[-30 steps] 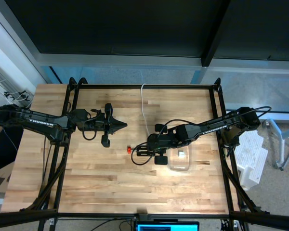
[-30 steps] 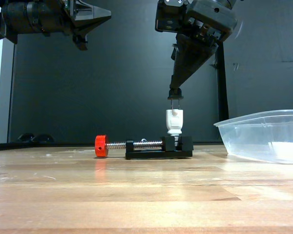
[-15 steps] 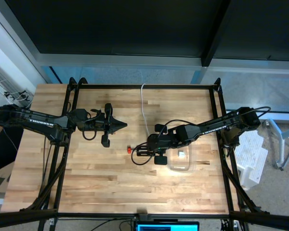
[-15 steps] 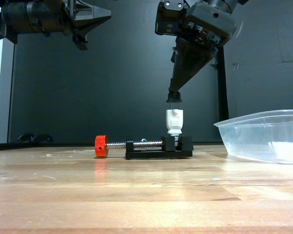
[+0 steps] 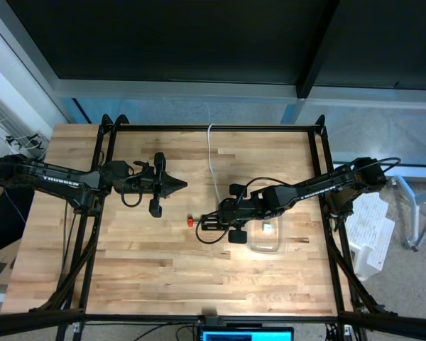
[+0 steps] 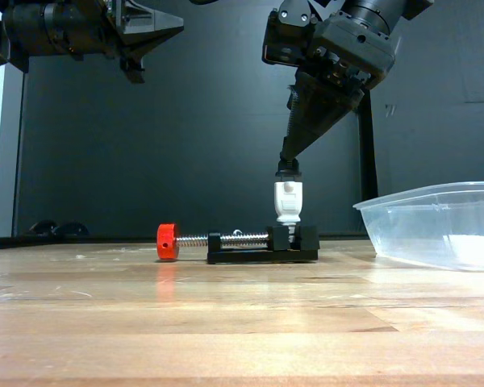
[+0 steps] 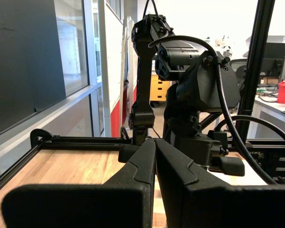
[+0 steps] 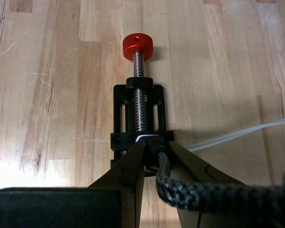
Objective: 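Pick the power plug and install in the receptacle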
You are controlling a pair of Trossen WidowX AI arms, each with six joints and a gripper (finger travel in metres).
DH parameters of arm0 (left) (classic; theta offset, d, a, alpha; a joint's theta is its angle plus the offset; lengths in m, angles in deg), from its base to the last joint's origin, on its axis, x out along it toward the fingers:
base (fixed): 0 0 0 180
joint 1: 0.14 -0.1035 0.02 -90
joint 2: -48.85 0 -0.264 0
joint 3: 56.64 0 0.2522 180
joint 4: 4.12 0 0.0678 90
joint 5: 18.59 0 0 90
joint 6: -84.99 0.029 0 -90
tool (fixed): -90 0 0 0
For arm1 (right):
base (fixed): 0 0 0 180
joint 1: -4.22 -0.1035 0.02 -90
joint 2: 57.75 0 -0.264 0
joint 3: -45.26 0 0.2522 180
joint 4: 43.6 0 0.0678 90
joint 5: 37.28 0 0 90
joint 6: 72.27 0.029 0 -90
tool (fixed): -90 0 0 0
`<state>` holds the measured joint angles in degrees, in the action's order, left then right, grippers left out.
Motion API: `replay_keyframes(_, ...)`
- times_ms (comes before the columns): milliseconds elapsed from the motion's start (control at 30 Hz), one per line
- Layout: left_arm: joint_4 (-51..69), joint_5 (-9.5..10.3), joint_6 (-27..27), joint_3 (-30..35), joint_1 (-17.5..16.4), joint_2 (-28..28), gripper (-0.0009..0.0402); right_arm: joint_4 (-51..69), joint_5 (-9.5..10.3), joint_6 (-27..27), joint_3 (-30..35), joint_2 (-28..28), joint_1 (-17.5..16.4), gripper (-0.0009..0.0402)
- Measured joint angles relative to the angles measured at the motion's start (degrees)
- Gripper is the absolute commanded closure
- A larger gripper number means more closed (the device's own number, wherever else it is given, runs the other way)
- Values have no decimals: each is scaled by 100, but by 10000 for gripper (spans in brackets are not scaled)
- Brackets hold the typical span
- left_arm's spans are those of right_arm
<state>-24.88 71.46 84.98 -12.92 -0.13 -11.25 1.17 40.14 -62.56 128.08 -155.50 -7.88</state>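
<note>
The white receptacle (image 6: 288,200) stands upright in the black clamp (image 6: 262,243) with the orange-red knob (image 6: 168,241). The small dark power plug (image 6: 288,170) sits right on the receptacle's top, no prongs showing. My right gripper (image 6: 288,164) points down over it, shut on the plug. In the right wrist view the fingers (image 8: 133,164) pinch the plug (image 8: 154,150) above the clamp (image 8: 142,114), and a dark braided cord runs back from the plug. My left gripper (image 6: 173,28) hangs high at the left, shut and holding nothing.
A clear plastic tray (image 6: 436,222) sits on the table just right of the clamp, with a small white piece (image 5: 268,227) inside. The receptacle's white cable (image 5: 213,156) runs toward the table's far edge. A black frame (image 5: 213,128) borders the table.
My right gripper has come down with the plug. The prongs that showed above the receptacle are gone from sight and the plug now rests on its top. The left arm is still.
</note>
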Motion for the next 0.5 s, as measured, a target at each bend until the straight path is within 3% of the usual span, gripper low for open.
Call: replay_keyframes(500,-2,0,0,-2,0,0,393,-516,37,44,-398,2,0,374)
